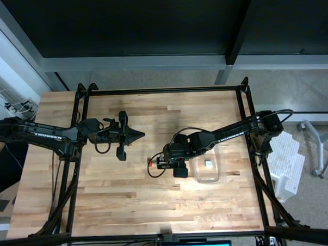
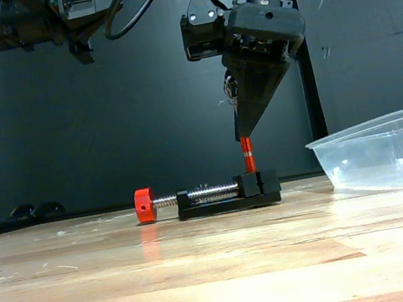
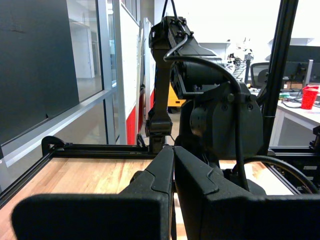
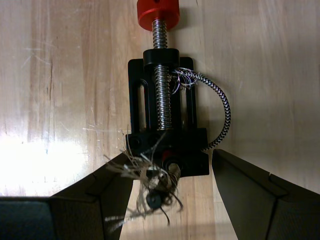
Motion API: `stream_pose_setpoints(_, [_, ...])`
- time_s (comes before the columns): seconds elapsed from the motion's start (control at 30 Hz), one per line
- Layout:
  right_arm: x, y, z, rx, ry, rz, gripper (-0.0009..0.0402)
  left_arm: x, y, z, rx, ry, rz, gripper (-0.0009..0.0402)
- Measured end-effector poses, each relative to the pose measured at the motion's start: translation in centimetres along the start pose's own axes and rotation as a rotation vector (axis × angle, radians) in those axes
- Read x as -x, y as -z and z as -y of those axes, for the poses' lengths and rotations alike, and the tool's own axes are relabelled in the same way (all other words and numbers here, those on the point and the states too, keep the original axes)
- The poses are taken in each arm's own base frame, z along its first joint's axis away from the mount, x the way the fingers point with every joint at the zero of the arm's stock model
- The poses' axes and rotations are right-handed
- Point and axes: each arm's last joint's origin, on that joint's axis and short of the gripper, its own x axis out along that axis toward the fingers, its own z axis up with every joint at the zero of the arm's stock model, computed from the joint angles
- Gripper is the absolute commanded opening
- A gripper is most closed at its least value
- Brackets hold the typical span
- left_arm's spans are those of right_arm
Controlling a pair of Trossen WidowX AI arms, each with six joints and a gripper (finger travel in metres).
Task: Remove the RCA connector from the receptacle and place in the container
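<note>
The receptacle (image 2: 227,193) is a black block on the wood, with a red knob (image 2: 144,205) at its left end and a braided loop (image 4: 225,110) at its side. The RCA connector (image 2: 247,155), a thin red plug with frayed wires on top (image 4: 159,186), stands upright in the block's right end. My right gripper (image 2: 243,133) hangs straight over it, open, one finger on each side (image 4: 171,154) and neither touching it. The container (image 2: 386,156), a clear tray, sits just right of the block. My left gripper (image 1: 138,135) is shut and empty, parked off to the left.
A small pale chip (image 1: 208,163) lies inside the container (image 1: 202,177). A black frame rail (image 1: 162,91) borders the table. The left arm (image 1: 50,133) stretches in from the left edge, well away from the block.
</note>
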Motion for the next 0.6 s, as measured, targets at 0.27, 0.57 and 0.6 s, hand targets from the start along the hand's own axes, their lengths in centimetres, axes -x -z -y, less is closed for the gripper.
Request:
stream_pose_setpoints(0.27, [-1.2,0.0,-0.1,0.009,0.004,-0.013,0.0200,0.0,0.0,0.0,0.000,0.000,-0.001,0.0000])
stream_pose_setpoints(0.57, [-0.9,0.0,-0.1,0.012,0.009,-0.008,0.0161,0.0,0.0,0.0,0.000,0.000,0.000,0.0000])
stream_pose_setpoints(0.6, [-0.7,0.0,-0.1,0.011,0.012,-0.001,0.0156,0.0,0.0,0.0,0.000,0.000,-0.001,0.0000])
